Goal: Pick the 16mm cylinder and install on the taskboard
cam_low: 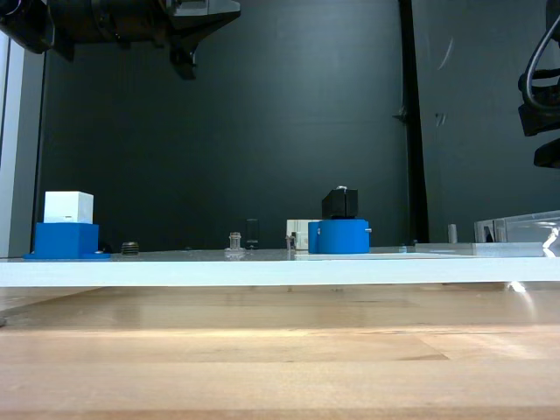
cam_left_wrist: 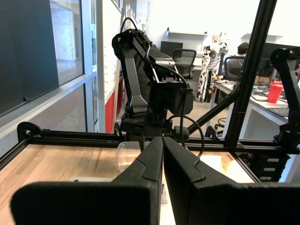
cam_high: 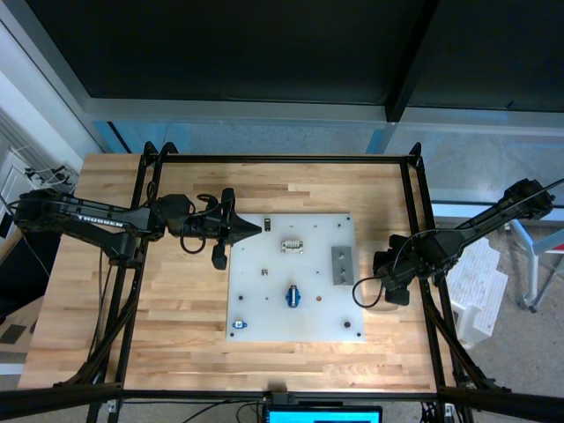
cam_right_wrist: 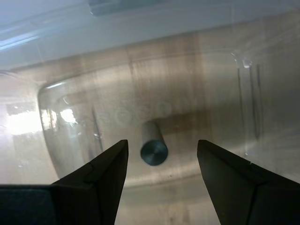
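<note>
16mm cylinder [cam_right_wrist: 152, 143]: lies on its side on the floor of the clear tray [cam_right_wrist: 61, 108], one round end face turned toward the right wrist camera, no finger touching it
clear tray: seems to stand on the table by the taskboard's right edge, under the right arm; nothing else shows in the part of it that is in view
right gripper [cam_right_wrist: 162, 141]: hangs over the tray with its jaws wide, one finger on either side of the cylinder and both apart from it; how close the fingertips are to the tray floor i cannot tell
left gripper [cam_left_wrist: 163, 140]: raised above the taskboard's left edge, jaws pressed together with nothing between them, taking no part in the pick
taskboard [cam_high: 308, 308]: lies flat in the middle of the table with its blue part [cam_high: 292, 296], grey metal block [cam_high: 341, 263] and beige connector [cam_high: 292, 245] in place; which hole is meant for the cylinder i cannot tell
done so far: by my reading only the line-up for the grasp, with the peg bracketed between the open fingers
left to do: close on the cylinder, lift it out of the tray, carry it across to the board, stand it over its hole and seat it
progress: early; the pick is not yet made and the install has not begun
</note>
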Tool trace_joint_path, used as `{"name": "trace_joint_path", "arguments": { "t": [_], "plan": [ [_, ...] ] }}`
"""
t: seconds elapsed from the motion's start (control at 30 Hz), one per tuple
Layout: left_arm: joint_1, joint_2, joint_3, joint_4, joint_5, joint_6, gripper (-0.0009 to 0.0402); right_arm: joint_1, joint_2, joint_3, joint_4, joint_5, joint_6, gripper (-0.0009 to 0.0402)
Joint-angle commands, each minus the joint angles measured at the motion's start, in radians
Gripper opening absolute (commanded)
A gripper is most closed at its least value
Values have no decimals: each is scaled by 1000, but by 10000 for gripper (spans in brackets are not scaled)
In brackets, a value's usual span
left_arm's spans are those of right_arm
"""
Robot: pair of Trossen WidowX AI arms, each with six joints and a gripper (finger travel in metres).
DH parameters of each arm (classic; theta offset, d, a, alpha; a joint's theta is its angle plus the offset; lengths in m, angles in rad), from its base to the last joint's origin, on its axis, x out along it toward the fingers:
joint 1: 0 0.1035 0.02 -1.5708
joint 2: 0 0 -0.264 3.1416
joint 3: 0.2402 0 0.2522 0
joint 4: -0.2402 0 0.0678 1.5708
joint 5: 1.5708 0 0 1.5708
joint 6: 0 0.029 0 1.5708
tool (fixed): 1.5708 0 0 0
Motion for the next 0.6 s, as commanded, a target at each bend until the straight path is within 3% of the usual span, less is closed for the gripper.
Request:
{"name": "trace_joint_path", "arguments": {
  "t": [0.03, 0.33, 0.6],
  "plan": [
    [0, 0, 0, 0, 0, 0, 0, 2, 0, -11, 20, -9, 0, 191],
    [0, 0, 0, 0, 0, 0, 0, 4, 0, -32, 52, -9, -1, 151],
    [0, 0, 0, 0, 0, 0, 0, 4, 0, -32, 47, -14, -1, 84]
  ]
}}
